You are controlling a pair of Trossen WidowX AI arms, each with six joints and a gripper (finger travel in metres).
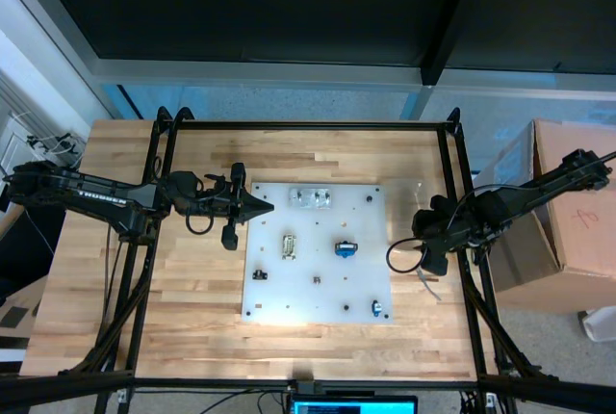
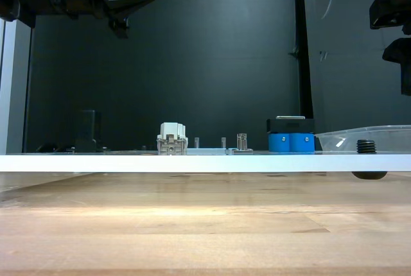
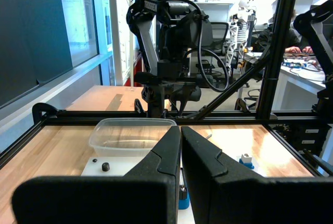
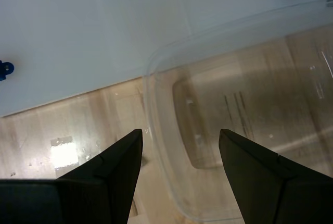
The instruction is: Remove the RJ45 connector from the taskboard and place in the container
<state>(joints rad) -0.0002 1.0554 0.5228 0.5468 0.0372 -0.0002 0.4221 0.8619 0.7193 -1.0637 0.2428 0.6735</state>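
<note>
I'm running this from afar in what looks like a robotics lab: the left wrist camera shows workbenches (image 3: 307, 75) cluttered with gear, an office chair (image 3: 221, 28) and tall windows (image 3: 78, 21), while my wooden table (image 1: 96, 270) sits inside a black metal frame (image 1: 308, 126) beside a cardboard box (image 1: 577, 231).

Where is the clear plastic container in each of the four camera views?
High view: clear container, faint, at the white board's far right corner.
Low view: far right, just above the board's edge.
Left wrist view: across the board from the shut left gripper, which hovers at its left edge.
Right wrist view: directly below the open right gripper.
Shared landmark: the white board.
</note>
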